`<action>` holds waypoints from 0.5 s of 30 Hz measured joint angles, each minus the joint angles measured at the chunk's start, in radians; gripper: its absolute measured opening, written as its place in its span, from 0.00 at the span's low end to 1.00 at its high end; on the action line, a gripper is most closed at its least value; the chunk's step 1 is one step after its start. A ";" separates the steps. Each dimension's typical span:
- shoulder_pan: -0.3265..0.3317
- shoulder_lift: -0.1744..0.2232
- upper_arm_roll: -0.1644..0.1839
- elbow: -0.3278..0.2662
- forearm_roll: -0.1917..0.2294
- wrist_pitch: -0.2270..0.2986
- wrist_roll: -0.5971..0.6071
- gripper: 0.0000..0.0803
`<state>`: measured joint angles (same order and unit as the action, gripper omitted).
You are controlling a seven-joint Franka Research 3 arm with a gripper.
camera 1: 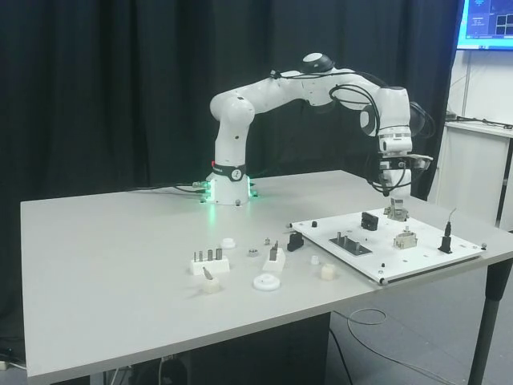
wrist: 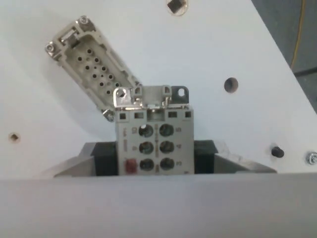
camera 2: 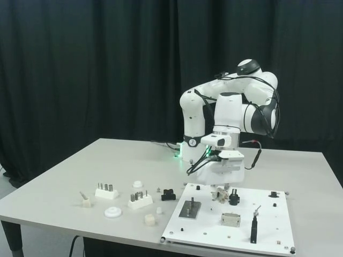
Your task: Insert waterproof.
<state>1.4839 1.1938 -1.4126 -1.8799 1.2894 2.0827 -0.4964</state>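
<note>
In the wrist view my gripper (wrist: 154,159) is shut on the waterproof plug (wrist: 152,130), a grey block with several round holes and a metal clip on its end. Black finger pads (wrist: 105,158) press on both of its sides. Just beyond the plug, the matching socket (wrist: 91,62) sits on the white board (wrist: 208,44), turned at an angle to the plug, its pin face showing. From the room views the gripper (camera 1: 394,191) hangs a little above the socket (camera 1: 397,212) at the board's far side. The socket (camera 2: 220,195) lies under the gripper (camera 2: 224,184).
The white board (camera 1: 417,261) also carries a black block (camera 1: 369,220), a grey connector (camera 1: 405,240), an upright black probe (camera 1: 446,241) and a dark plate with pegs (camera 1: 346,243). Loose white peg blocks (camera 1: 210,260), a gear (camera 1: 265,281) and small parts lie on the grey table (camera 1: 112,249).
</note>
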 joint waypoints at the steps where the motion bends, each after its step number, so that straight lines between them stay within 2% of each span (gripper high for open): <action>1: 0.000 0.000 0.000 0.000 0.000 -0.004 -0.006 0.39; 10: -0.019 0.000 0.010 0.017 0.008 -0.040 -0.038 0.39; 15: -0.044 0.000 0.026 0.040 0.011 -0.053 -0.120 0.39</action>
<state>1.4399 1.1939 -1.3865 -1.8404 1.3002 2.0292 -0.6160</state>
